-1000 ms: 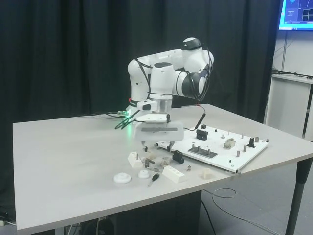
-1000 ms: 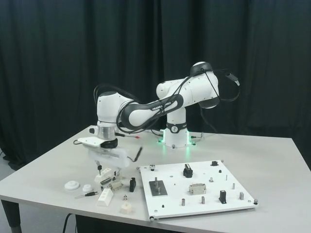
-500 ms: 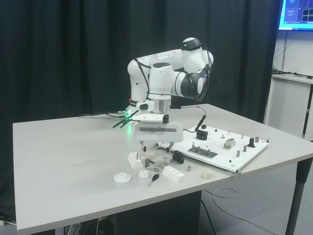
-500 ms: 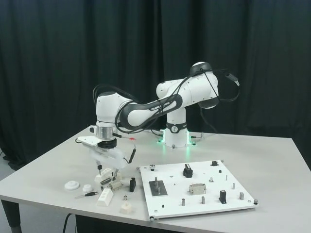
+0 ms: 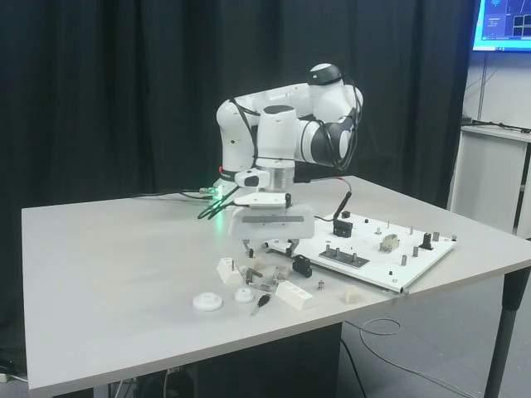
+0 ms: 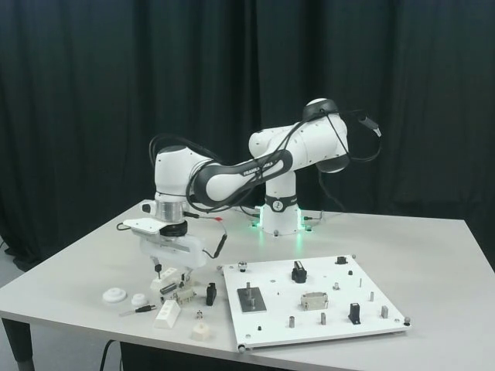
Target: Remove square peg 3.
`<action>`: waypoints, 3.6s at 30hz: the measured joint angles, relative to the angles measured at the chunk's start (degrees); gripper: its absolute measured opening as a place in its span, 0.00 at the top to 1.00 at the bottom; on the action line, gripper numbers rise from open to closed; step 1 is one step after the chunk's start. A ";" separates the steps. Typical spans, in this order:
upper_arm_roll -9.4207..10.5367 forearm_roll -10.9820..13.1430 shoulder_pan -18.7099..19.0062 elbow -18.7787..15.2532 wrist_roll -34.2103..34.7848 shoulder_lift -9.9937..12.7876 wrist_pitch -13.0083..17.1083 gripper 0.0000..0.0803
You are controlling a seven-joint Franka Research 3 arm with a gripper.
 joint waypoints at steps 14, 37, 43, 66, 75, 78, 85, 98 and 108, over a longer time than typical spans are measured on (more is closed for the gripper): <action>-0.54 0.00 0.61 0.67 -3.13 -0.07 -0.05 0.00; -2.36 0.34 2.00 3.41 0.41 -0.57 -3.27 0.00; -2.36 0.26 2.63 4.26 0.42 -0.57 -3.83 0.00; -2.40 0.16 8.39 6.58 -12.59 -0.80 -8.06 0.00; -2.40 0.13 12.29 6.62 -12.60 -1.00 -8.22 0.00; -2.41 0.12 13.56 6.62 -12.56 -1.18 -8.22 0.00; -2.41 0.12 16.26 6.99 -10.44 -1.55 -8.20 0.00; -1.74 -0.85 19.22 10.63 -4.25 -1.55 -8.19 0.00; 0.09 -3.06 19.30 15.09 -0.15 -1.53 -7.44 0.00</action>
